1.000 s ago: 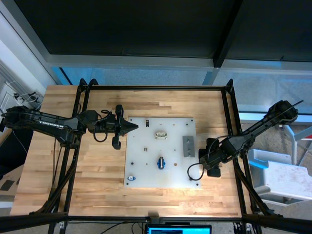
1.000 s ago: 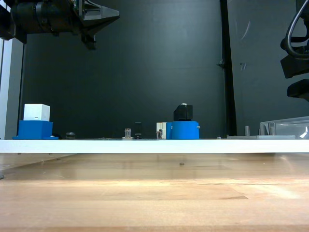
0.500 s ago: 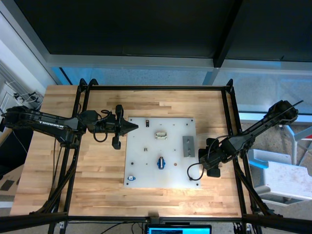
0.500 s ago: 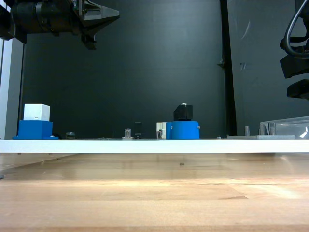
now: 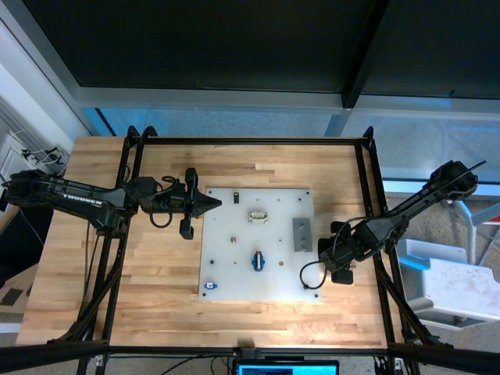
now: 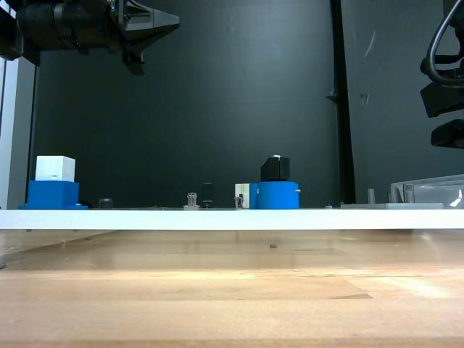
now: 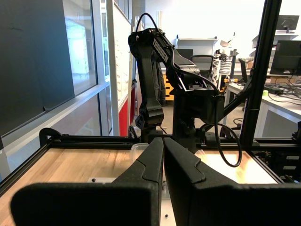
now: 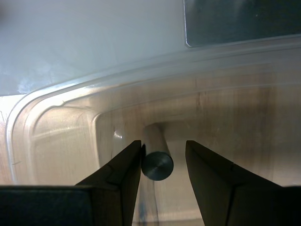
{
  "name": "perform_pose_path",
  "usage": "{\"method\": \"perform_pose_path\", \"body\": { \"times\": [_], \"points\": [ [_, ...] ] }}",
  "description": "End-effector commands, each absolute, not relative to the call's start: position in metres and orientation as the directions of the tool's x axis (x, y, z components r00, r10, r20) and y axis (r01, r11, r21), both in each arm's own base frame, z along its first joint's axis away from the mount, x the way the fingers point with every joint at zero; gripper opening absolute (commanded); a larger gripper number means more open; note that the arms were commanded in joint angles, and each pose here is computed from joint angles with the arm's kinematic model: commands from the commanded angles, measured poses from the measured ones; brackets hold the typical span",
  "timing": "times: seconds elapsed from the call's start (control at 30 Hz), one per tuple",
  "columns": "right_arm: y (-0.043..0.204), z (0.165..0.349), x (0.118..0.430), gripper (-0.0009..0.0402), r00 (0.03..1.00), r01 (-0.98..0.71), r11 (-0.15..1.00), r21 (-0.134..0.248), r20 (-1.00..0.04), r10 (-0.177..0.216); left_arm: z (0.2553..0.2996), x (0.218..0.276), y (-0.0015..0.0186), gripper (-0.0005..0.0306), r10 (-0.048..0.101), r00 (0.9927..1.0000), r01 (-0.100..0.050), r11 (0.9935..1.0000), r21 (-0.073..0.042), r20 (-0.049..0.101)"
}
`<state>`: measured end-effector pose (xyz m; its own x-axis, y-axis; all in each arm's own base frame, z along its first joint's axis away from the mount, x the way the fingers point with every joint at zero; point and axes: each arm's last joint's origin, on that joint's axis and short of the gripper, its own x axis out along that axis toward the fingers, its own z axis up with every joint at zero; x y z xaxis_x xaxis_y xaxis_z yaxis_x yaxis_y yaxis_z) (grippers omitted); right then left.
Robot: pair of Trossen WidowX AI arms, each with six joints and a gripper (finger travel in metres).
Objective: Pick the 16mm cylinder and place it in the taskboard
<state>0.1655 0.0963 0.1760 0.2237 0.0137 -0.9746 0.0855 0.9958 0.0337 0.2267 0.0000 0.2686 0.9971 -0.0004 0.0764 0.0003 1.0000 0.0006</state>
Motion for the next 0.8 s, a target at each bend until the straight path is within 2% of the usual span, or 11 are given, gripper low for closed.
{"method": "perform_pose_path", "body": {
  "times": [0.03, 0.8],
  "points": [
    [0.0963, 0.1761, 0.1656, 0.0114, 0.224, 0.085, 0.996, 0.034, -0.975, 0.014, 0.2686, 0.2268, 0.0000, 0.0000, 0.000, 0.99708, 0.000, 1.00000, 0.001, 0.076],
    [0.0965, 0.1762, 0.1657, 0.0055, 0.226, 0.084, 0.996, 0.036, -0.974, 0.016, 0.2686, 0.2268, 0.0000, 0.0000, 0.000, 0.99708, 0.000, 1.00000, 0.001, 0.076]
  ]
}}
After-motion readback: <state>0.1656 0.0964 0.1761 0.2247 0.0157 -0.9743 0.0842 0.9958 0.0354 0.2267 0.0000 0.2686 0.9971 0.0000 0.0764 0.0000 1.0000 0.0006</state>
